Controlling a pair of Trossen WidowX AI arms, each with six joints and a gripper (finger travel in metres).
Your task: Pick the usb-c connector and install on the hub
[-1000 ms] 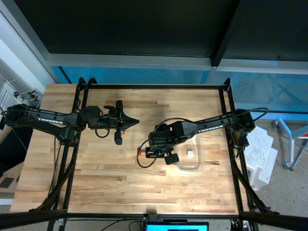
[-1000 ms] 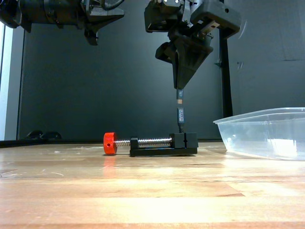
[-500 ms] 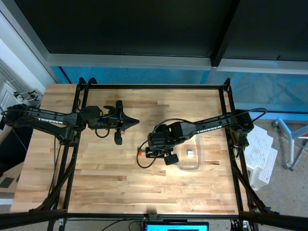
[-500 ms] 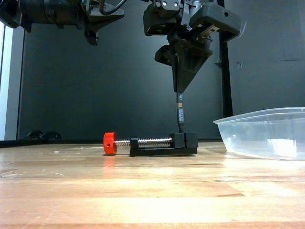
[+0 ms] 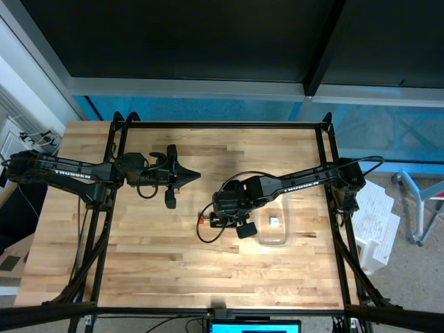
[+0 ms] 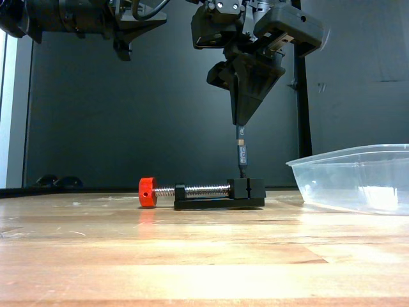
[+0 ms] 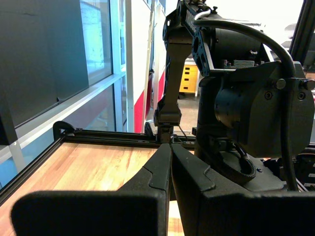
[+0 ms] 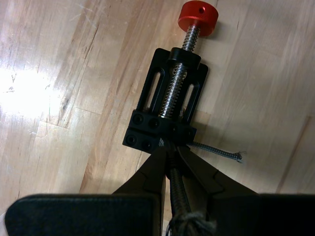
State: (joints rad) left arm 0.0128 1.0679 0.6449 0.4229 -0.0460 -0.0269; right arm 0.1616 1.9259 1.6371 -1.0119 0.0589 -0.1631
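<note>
Right gripper [image 6: 241, 123], fingers clamping the usb-c connector [image 6: 241, 157], has dropped slightly: tip entering hub [image 6: 249, 190], looks nearly seated. Left gripper [image 5: 196, 175] parked at hub's 11 o'clock, fingers closed.

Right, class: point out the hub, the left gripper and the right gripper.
hub [image 6: 249, 190]: low view, black end block.
left gripper [image 5: 197, 175]: high view, shut jaws' tip, parked behind the hub.
right gripper [image 6: 240, 120]: low view, jaws' tip, holding usb-c connector [image 6: 242, 155] above hub.

Glossy wood surface [image 6: 192, 256]; hub [image 6: 220, 196] matt black, bright metal screw [image 6: 202, 190], orange-red knob [image 6: 147, 192]; clear plastic tray [image 6: 358, 179]; left gripper [image 7: 171, 145], right gripper [image 8: 171, 151] matt black.
</note>
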